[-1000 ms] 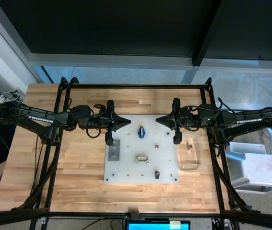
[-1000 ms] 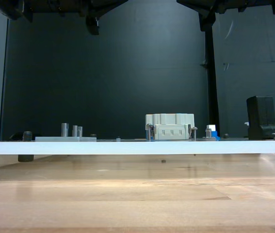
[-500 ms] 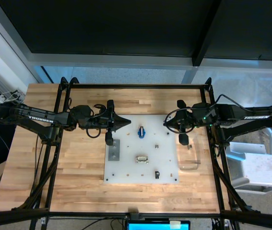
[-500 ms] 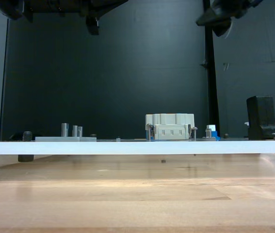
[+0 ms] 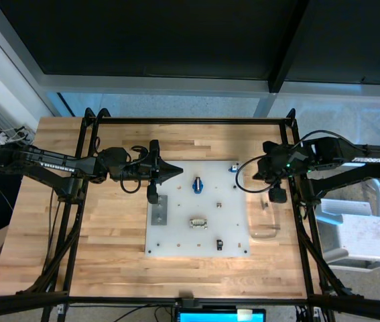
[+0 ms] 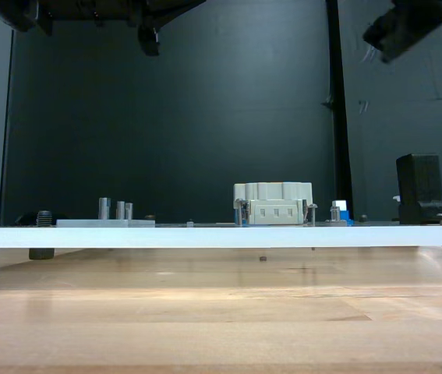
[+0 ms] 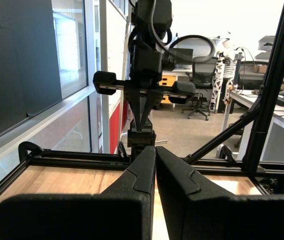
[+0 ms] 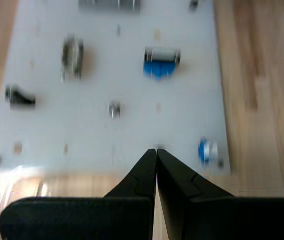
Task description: Pick the 16mm bar and place in it's hole on the taskboard
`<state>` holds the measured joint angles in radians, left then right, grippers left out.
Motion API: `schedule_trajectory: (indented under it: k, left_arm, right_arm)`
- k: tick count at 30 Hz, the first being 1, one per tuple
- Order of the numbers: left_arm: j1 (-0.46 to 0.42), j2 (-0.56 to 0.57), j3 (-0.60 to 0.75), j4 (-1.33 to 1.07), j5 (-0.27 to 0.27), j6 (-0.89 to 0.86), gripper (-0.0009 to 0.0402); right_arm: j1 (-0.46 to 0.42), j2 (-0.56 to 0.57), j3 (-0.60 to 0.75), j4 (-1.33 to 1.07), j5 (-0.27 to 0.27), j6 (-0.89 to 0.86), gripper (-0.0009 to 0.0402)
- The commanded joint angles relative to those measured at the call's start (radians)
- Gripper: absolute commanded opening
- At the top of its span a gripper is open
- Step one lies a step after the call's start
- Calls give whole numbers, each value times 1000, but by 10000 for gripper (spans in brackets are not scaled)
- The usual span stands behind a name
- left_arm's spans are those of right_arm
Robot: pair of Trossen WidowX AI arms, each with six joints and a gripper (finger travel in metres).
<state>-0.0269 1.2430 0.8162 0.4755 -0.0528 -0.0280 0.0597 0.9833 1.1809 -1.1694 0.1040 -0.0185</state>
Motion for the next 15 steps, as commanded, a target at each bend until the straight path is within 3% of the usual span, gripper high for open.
schedule_trajectory:
  k: [1, 15]
  left_arm:
    - [0, 0, 0, 0, 0, 0, 0]
    - [0, 0, 0, 0, 0, 0, 0]
  right_arm:
    - [0, 26, 24, -127, 0, -16, 0]
    - [8, 123, -17, -349, 0, -31, 0]
